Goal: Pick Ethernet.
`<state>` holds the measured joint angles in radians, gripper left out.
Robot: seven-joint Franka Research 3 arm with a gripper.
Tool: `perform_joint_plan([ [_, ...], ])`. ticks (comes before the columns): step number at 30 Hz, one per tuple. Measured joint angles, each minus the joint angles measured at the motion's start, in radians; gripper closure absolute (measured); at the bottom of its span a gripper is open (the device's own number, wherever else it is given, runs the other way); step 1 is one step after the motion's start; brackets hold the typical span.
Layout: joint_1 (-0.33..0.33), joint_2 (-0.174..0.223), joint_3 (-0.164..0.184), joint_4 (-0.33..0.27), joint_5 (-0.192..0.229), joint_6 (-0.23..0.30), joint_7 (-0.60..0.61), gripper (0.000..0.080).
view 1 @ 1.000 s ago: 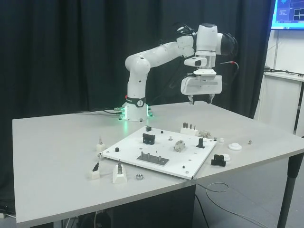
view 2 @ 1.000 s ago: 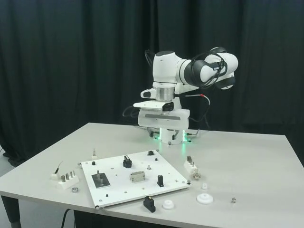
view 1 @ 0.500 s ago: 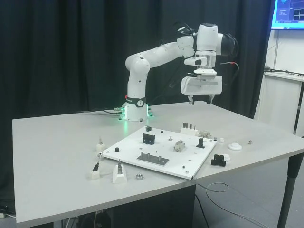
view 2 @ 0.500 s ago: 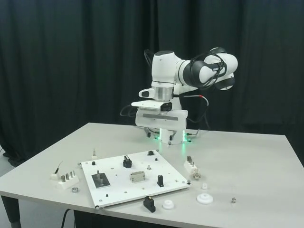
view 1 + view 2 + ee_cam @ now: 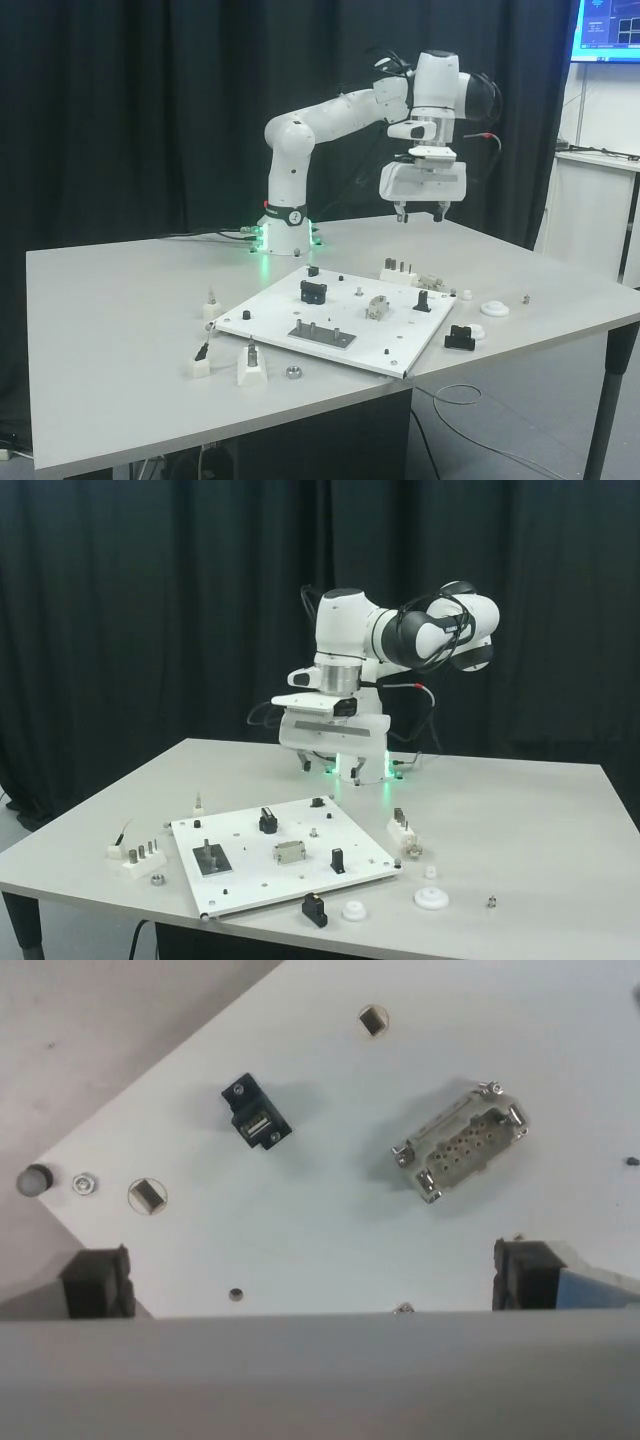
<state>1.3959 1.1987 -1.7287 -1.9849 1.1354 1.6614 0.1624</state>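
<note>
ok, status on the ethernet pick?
Pincer open, empty, high above the white board. Black socket block sits on the board beside the grey multi-pin connector, untouched. Nothing in the way.

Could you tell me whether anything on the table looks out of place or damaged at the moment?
Nothing stands out. The white board lies flat on the grey table with its parts upright, loose pieces sit beside it, and the hand hangs open above, holding nothing.
</note>
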Motion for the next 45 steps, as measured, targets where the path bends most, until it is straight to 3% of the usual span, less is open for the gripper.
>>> perform_joint_plan([
  [19,-0.010,0.000,0.007,0.016,-0.033,-0.006,-0.124,0.0003],
  [34,-0.019,0.000,0.015,0.025,-0.140,-0.006,-0.302,0.0003],
  [45,-0.048,0.000,0.025,-0.009,-0.213,-0.003,-0.428,0.0003],
])
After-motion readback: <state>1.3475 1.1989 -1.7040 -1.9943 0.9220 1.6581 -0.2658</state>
